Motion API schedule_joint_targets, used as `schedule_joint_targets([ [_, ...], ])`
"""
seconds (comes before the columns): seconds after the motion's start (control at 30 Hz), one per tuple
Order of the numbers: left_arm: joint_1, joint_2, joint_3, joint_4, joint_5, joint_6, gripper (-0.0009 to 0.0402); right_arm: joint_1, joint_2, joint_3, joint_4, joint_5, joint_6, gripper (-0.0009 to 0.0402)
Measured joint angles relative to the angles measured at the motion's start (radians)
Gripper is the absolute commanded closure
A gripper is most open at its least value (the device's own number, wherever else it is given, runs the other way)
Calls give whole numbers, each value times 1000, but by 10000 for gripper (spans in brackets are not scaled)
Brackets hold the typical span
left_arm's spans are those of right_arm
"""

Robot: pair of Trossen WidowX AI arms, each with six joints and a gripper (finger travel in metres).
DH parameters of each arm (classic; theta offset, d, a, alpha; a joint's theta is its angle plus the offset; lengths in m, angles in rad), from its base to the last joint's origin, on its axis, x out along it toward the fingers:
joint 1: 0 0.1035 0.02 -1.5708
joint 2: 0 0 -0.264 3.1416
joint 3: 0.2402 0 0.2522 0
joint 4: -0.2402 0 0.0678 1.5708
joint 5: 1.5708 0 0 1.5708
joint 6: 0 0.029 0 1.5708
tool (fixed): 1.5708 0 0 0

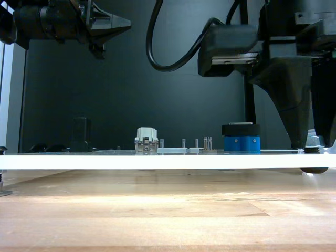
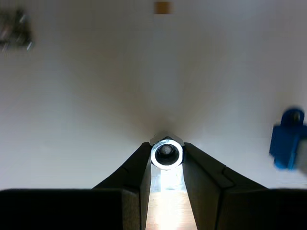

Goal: Pick the M12 nut and place it on its threads and fasten

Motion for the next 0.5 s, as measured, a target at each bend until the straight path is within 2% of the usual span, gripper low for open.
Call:
schedule_joint_targets([
  [0.2,0,0,0,0,0,0,393,0,0,0,0,0,273,393],
  [0.5,0,0,0,0,0,0,393,0,0,0,0,0,571,393],
])
